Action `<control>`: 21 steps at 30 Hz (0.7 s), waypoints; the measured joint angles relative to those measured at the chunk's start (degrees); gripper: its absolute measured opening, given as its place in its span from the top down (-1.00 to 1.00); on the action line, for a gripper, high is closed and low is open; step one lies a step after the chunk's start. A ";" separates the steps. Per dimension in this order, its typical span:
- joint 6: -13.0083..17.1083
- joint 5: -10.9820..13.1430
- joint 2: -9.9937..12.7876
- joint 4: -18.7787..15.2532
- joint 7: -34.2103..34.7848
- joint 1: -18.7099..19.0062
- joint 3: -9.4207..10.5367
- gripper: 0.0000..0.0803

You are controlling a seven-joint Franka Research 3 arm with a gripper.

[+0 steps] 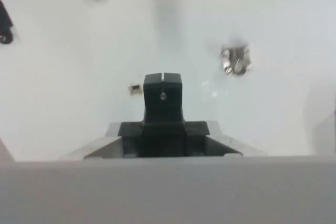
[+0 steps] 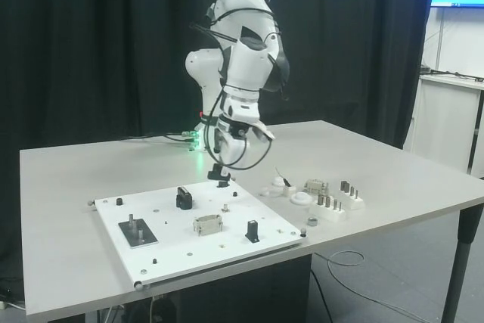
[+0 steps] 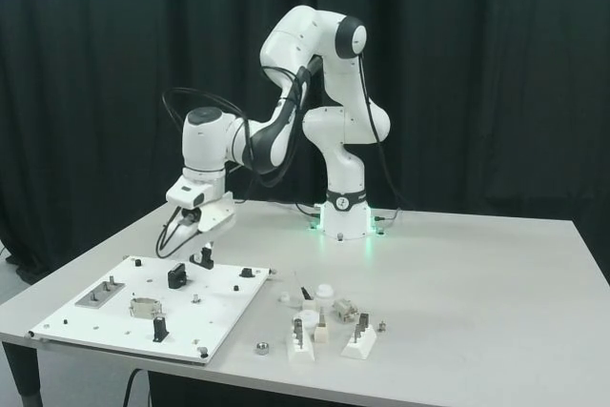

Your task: Insert D-SUB.

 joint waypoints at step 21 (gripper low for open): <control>-2.17 0.10 -4.95 -3.64 26.31 -0.83 -1.72 0.62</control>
